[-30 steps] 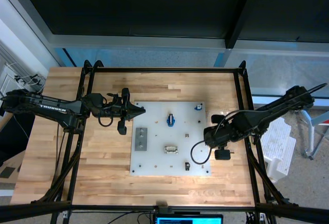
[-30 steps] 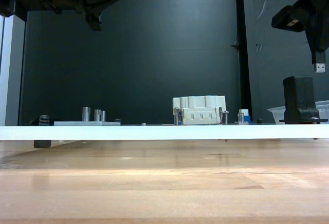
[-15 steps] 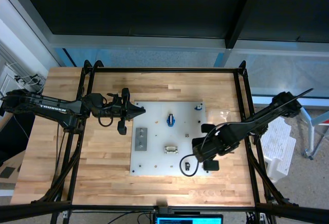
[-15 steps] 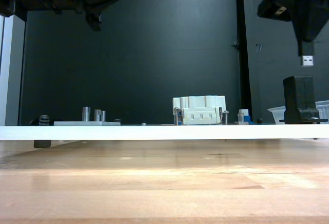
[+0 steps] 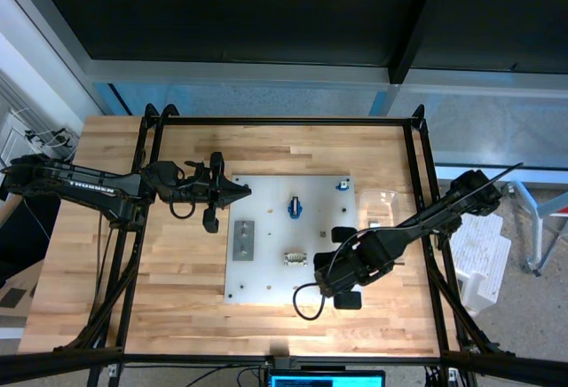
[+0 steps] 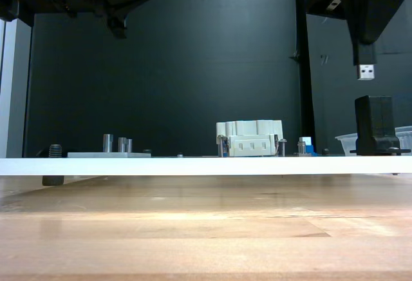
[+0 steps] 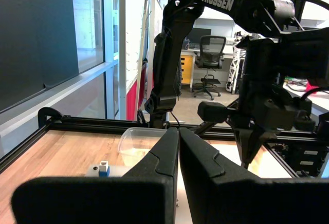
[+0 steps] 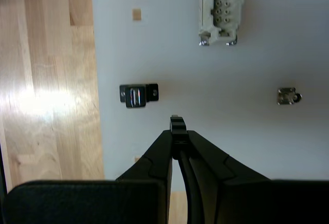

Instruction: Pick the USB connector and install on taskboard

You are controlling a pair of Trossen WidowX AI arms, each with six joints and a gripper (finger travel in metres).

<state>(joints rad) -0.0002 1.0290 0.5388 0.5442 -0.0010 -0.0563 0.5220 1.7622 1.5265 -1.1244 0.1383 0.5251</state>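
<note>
USB connector [image 6: 365,69] hangs plug-down, pinched by its black body in the right gripper [image 8: 177,131], above the taskboard [image 5: 266,267] and a touch off the black socket [image 8: 139,95]. Light, rigid little thing, I'd say. Its cable [image 5: 300,303] could tug it askew, so the flat body sides look the sound hold. Left gripper [image 5: 238,191] sits high near the taskboard's far left corner, fingers together on nothing.

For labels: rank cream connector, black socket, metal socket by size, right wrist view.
Cream connector
black socket
metal socket
Right gripper holds USB plug over the board; left gripper hangs shut near its left edge.
</note>
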